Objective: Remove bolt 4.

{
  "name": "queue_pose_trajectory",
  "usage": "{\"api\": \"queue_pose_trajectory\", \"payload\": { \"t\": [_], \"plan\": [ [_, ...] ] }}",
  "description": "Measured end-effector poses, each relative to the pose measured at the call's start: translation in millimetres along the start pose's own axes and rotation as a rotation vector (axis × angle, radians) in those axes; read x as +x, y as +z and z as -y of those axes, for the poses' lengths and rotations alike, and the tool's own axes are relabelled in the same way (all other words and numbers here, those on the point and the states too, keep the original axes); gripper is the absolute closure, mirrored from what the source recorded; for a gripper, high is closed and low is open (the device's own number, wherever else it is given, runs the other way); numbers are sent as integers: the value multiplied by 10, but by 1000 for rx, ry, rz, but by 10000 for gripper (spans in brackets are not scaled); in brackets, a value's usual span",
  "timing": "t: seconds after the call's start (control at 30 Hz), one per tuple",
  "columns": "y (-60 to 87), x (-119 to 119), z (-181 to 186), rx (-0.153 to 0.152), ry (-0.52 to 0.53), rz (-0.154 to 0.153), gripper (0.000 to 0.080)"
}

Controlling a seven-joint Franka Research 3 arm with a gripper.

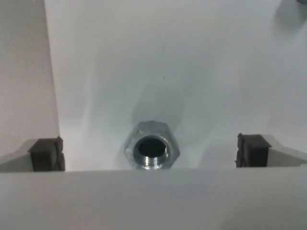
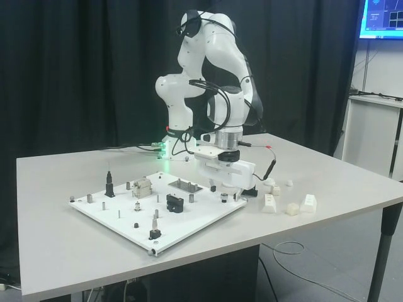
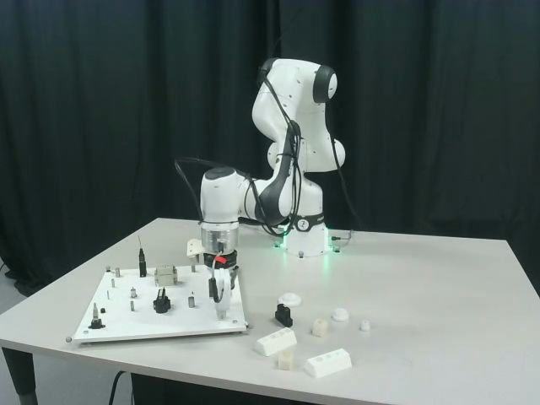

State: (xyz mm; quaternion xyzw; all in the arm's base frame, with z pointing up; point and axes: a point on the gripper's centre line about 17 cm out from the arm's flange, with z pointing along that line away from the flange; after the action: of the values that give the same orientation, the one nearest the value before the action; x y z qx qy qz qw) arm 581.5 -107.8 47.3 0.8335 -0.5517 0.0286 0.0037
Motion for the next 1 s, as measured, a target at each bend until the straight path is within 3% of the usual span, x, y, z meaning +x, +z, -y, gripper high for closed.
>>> {"api": "queue_pose_trajectory", "payload": {
  "t": [1.0],
  "plan": [
    [46,-1,-32,-18,-4,13,3]
  ]
}}
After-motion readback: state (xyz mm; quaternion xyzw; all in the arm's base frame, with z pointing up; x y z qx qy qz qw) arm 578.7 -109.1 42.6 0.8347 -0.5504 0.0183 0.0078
